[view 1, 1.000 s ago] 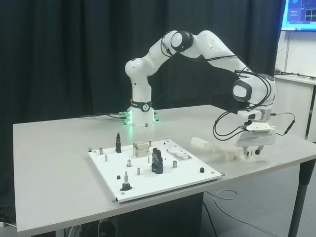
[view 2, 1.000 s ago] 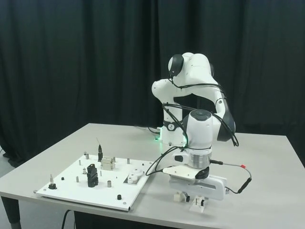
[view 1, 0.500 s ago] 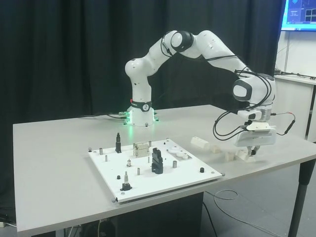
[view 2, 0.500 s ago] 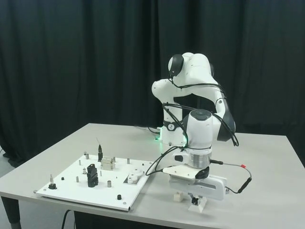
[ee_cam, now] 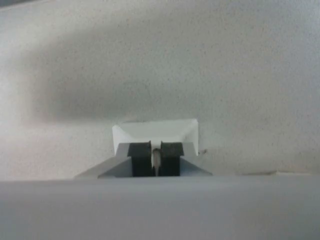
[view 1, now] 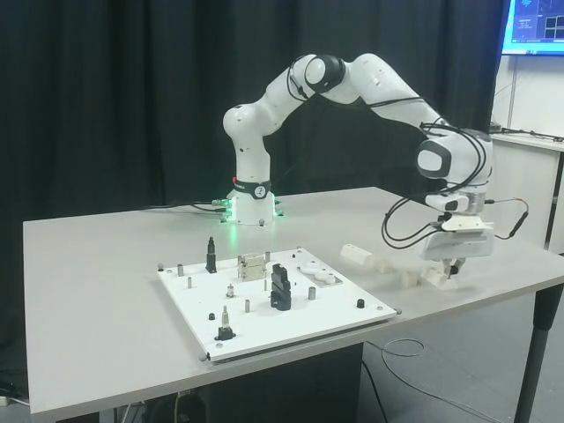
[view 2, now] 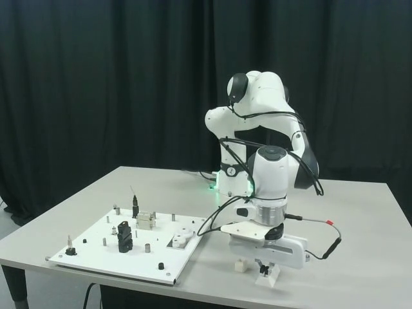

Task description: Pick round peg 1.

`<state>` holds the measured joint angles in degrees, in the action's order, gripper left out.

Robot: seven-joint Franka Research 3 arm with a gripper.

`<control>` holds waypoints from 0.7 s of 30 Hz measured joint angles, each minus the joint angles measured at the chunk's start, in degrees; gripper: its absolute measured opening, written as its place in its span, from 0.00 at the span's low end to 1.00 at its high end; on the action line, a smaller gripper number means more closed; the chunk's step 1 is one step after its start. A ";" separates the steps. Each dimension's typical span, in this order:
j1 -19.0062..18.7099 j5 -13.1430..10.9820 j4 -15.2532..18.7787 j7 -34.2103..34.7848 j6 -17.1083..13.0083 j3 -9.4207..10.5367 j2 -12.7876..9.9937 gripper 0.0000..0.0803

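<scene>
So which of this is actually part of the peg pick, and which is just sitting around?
In the job:
- gripper, closed on the thin round peg
- white holder block beneath it

Lying about:
- white assembly board with its black fixtures
- two other small white blocks on the grey table

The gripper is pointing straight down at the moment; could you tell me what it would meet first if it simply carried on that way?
Most likely the small white holder block under the gripper, whose fingers clasp a thin peg; the grey table lies beneath it.
</scene>
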<state>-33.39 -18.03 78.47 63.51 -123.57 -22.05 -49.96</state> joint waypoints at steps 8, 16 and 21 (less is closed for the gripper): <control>0.00 0.06 -1.80 0.25 3.32 -0.31 0.34 0.04; 0.00 0.35 -3.60 0.75 6.73 -0.59 0.72 0.04; 0.00 0.68 -3.92 1.27 7.60 -0.61 1.17 0.04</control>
<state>-33.39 -17.35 74.55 64.78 -115.97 -22.66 -48.79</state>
